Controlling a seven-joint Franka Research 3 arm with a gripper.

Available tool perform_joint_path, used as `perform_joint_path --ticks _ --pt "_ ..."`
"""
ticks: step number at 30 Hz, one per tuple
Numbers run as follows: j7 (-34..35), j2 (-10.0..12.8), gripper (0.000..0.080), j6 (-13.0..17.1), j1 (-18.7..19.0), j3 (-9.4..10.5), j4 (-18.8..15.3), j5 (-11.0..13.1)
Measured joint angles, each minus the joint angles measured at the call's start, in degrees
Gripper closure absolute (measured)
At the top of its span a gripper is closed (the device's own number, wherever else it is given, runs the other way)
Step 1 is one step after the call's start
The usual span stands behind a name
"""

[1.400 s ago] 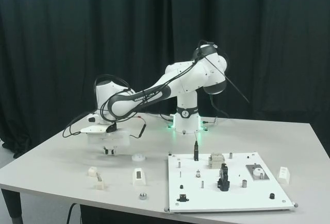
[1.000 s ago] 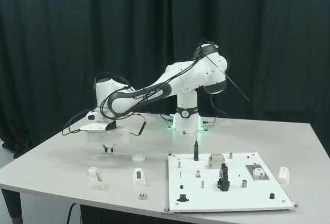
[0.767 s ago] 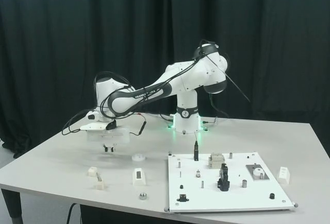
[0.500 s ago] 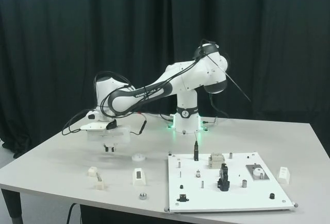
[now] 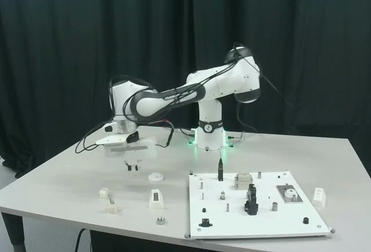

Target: Insert small gear.

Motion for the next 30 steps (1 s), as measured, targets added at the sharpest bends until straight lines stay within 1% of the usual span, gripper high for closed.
perform_joint_path --ticks 8,15,24,30 --pt "6.24 -0.19 0.0603 -4.28 5.55 -3.18 1.81 -0.04" --pt "12.79 -0.51 0.0603 -6.74 11.15 -5.24 2.92 -0.43" --pt "22.46 -1.21 0.0603 -8.42 18.9 -6.62 4.43 -1.43" --pt "29.72 -1.9 0.0603 -8.71 23.97 -6.81 5.9 -2.67"
